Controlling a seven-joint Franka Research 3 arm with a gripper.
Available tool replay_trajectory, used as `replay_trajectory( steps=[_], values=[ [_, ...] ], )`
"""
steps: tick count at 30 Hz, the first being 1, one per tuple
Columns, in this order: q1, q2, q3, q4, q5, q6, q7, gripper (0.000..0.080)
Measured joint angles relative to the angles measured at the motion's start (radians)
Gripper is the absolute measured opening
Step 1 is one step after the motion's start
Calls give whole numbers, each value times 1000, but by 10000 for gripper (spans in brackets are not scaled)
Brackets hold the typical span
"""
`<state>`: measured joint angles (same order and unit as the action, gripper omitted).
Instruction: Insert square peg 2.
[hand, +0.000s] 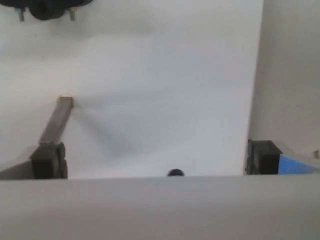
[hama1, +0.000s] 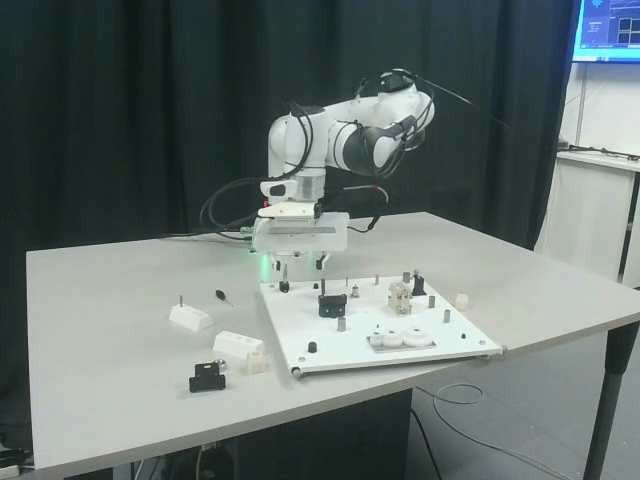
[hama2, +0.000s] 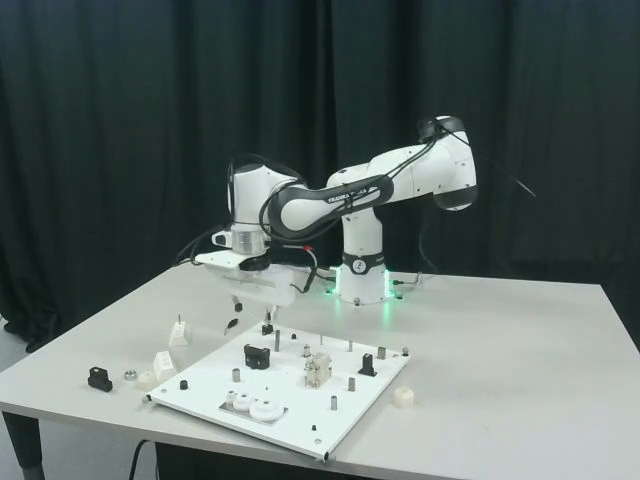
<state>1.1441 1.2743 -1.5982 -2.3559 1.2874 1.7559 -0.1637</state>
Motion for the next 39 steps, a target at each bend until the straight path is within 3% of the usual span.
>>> replay_trajectory(
  steps=[17,39],
  values=[
    [-61,0,-42,66,-106,0,-34,800],
    [-146,0,-88,88,-108,4,-219,800]
  ],
)
